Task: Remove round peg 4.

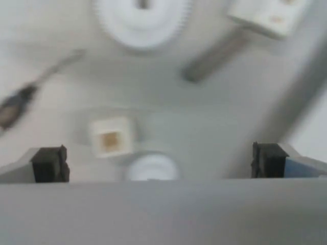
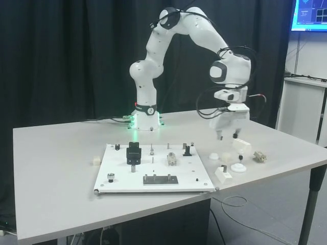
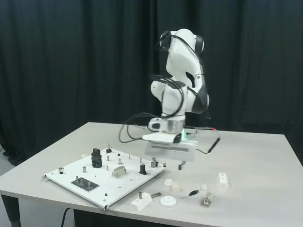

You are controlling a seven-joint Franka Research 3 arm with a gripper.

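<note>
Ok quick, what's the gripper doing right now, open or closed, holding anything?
Gripper: open, fingers wide apart, holding nothing, hanging above loose parts on the grey table beside the white board.

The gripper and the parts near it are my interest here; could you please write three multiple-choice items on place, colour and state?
1. The gripper hangs over:
A. the loose parts beside the white board
B. the board's middle
C. the floor

2. The toothed gear in the wrist view is:
A. black
B. white
C. green

3. The gripper is:
A. shut on a peg
B. shut, empty
C. open, empty

Answers: 1 A, both room views place it past the board's edge. 2 B, it looks white. 3 C, the fingertips stand far apart with nothing between.
</note>
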